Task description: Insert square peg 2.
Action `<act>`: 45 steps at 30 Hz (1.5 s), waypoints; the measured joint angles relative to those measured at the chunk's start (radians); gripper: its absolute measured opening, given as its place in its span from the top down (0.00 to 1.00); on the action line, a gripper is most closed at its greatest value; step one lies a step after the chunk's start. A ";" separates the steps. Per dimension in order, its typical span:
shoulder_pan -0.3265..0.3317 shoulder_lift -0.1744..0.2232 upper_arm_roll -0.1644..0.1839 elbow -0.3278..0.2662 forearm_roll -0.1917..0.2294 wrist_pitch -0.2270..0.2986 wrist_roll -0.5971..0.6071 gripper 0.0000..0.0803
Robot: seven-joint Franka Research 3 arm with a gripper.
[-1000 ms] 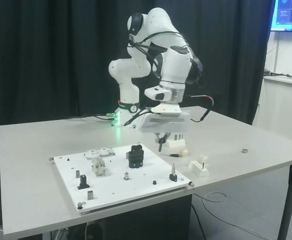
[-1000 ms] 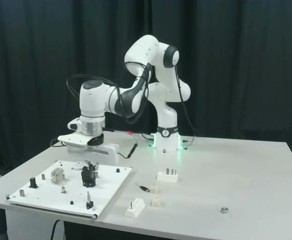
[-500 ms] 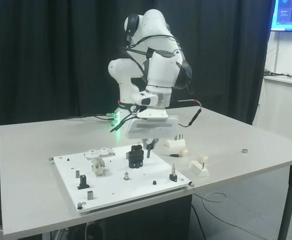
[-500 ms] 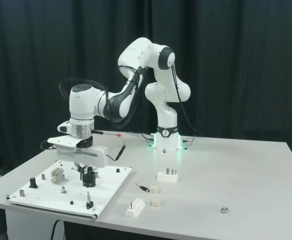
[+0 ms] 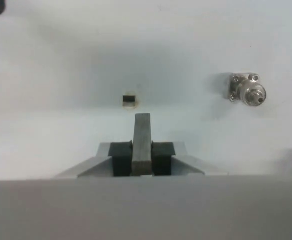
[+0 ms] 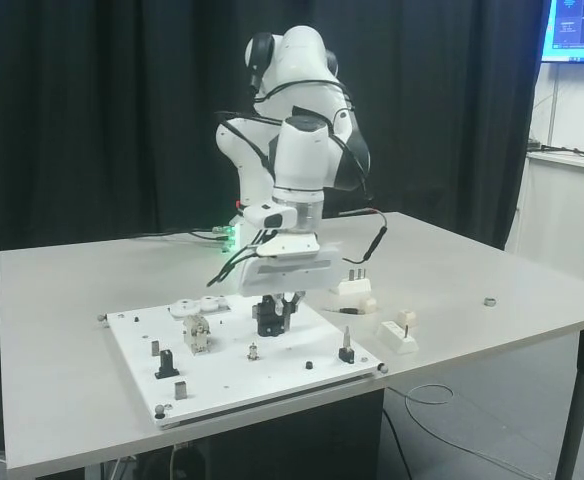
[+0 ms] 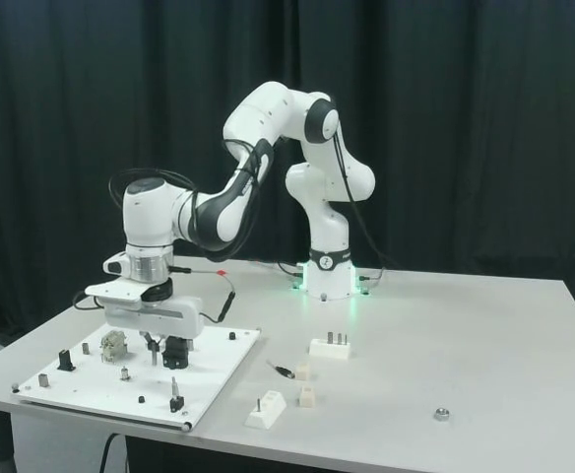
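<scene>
We have swung across from the loose parts on the grey table (image 6: pixel 492 275) and now hang over the white board (image 7: pixel 219 370). Our claw (image 5: pixel 142 162) is clenched on the square peg (image 5: pixel 142 137), which points down, with the square hole (image 5: pixel 129 101) just ahead of its tip and apart from it. A metal connector (image 5: pixel 246 90) sits off to the side. We judge that transport is done and fine alignment remains.

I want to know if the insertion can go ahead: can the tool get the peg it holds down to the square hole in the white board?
Probably yes. The tool grips the square peg above the white board, the square hole lies just ahead of the peg's tip, and nothing stands between them.
</scene>
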 joint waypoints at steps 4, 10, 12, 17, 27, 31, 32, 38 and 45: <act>-0.006 0.007 0.000 0.001 0.024 0.005 -0.027 0.91; -0.008 0.016 0.000 0.001 0.045 0.007 -0.055 0.91; -0.008 0.019 0.000 0.001 0.046 0.007 -0.055 0.91; -0.008 0.025 0.000 0.002 0.052 0.008 -0.055 0.91; -0.005 0.036 0.000 0.003 0.080 0.008 -0.052 0.91; -0.005 0.040 0.000 0.005 0.080 0.008 -0.044 0.91; -0.005 0.041 0.000 0.006 0.080 0.008 -0.042 0.91; -0.005 0.049 0.000 0.010 0.081 0.008 -0.034 0.91; -0.005 0.053 0.000 0.013 0.081 0.008 -0.022 0.91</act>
